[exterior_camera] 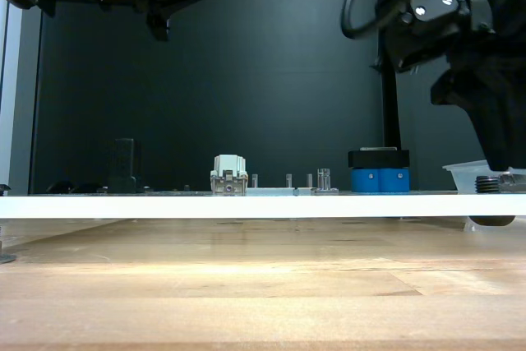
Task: Pick the RJ45 connector and install on the taskboard
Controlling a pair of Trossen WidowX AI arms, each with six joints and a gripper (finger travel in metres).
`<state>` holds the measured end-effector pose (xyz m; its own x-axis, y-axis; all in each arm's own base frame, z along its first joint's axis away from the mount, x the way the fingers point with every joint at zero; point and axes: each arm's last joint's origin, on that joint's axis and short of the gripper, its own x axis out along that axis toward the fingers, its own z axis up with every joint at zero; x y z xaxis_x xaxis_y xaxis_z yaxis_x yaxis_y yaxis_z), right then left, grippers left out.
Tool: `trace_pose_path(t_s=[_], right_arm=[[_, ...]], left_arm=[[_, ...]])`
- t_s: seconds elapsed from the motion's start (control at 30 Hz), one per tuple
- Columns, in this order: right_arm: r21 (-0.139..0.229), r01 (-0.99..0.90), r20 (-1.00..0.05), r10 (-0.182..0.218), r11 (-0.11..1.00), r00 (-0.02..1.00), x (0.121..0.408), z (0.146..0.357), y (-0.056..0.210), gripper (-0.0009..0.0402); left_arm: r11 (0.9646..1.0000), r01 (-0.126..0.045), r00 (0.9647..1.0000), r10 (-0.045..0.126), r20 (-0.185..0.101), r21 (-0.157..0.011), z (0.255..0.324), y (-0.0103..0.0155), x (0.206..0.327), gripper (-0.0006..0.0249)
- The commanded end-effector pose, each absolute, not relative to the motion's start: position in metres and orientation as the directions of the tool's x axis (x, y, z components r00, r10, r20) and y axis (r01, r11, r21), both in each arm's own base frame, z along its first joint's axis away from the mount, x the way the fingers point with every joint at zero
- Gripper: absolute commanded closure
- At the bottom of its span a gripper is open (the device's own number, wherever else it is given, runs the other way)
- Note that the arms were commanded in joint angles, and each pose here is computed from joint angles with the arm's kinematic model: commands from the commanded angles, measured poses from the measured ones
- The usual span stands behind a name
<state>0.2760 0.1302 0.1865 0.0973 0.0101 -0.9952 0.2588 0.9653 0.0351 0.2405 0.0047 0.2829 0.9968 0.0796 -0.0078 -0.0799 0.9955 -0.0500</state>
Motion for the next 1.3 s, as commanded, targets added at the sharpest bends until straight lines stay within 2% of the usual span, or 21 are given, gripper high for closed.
trace_pose_path(t_s=[0.03,0.2,0.4,1.0,1.1,1.3], right_arm=[[0.038,0.262,-0.995,0.012,0.964,0.101,0.274,0.178,0.13,0.0256],[0.052,0.268,-0.994,0.024,0.962,0.106,0.271,0.17,0.13,0.0256],[0.049,0.263,-0.997,0.033,0.964,0.066,0.264,0.161,0.128,0.0256],[0.064,0.247,-0.997,0.055,0.967,0.046,0.259,0.16,0.135,0.026],[0.065,0.246,-0.997,0.055,0.967,0.047,0.259,0.16,0.135,0.0284],[0.067,0.242,-0.997,0.057,0.968,0.05,0.259,0.161,0.135,0.0364]], left_arm=[[0.9955,-0.08,0.9968,0.08,-0.007,-0.05,0.2831,0.0048,0.241,0.0243],[0.9955,-0.08,0.9968,0.08,-0.007,-0.05,0.2831,0.0048,0.241,0.0243],[0.9955,-0.08,0.9968,0.08,-0.007,-0.05,0.283,0.0048,0.241,0.0243],[0.9956,-0.08,0.9968,0.079,-0.007,-0.05,0.283,0.0047,0.241,0.0243],[0.9955,-0.08,0.9968,0.08,-0.008,-0.05,0.283,0.0048,0.241,0.0243],[0.9956,-0.08,0.9968,0.079,-0.008,-0.05,0.283,0.0047,0.241,0.0243]])
